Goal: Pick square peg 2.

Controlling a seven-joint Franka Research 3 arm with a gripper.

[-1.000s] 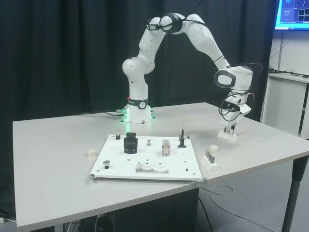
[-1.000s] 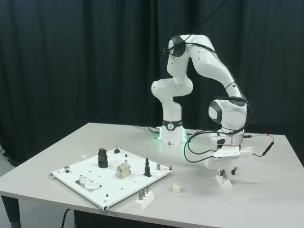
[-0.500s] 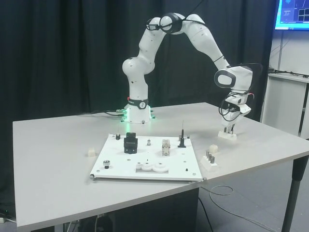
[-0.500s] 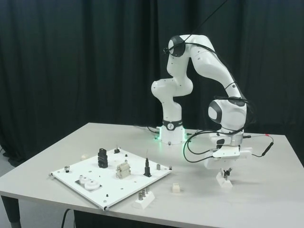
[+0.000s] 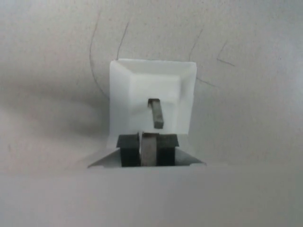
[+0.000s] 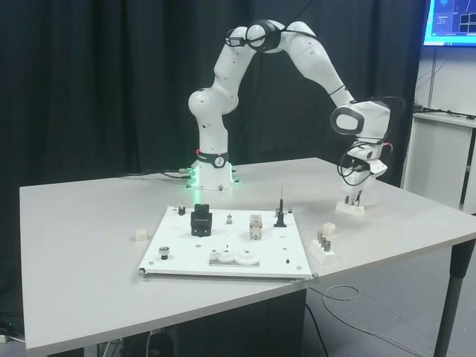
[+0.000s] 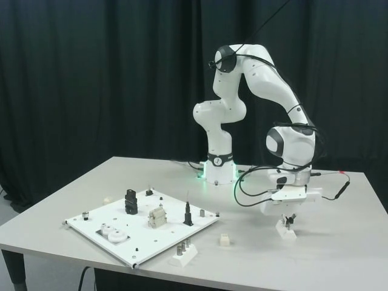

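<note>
In the wrist view my gripper [image 5: 149, 150] is shut on a grey square peg [image 5: 150, 147], held upright between the two black pads [image 5: 128, 150]. Just beneath it is a small white holder [image 5: 132, 90] with a second grey square peg [image 5: 155, 113] still standing in it. From the room views, the gripper [image 6: 358, 195] [image 7: 288, 219] hangs close above that holder [image 6: 350, 208] [image 7: 285, 231], which rests on the grey table at the arm's far side, away from the board.
A white assembly board [image 6: 223, 245] [image 7: 115, 224] carrying several small parts lies in the middle of the table. Beside it stand a white stand with several pegs [image 6: 324, 251] [image 7: 184, 256] and small white blocks [image 6: 140, 233] [image 7: 224, 240]. A cable [image 7: 332, 195] trails by the arm.
The gripper has risen slightly above the white holder, with the grey peg held between its pads. The holder and the board have not moved.
</note>
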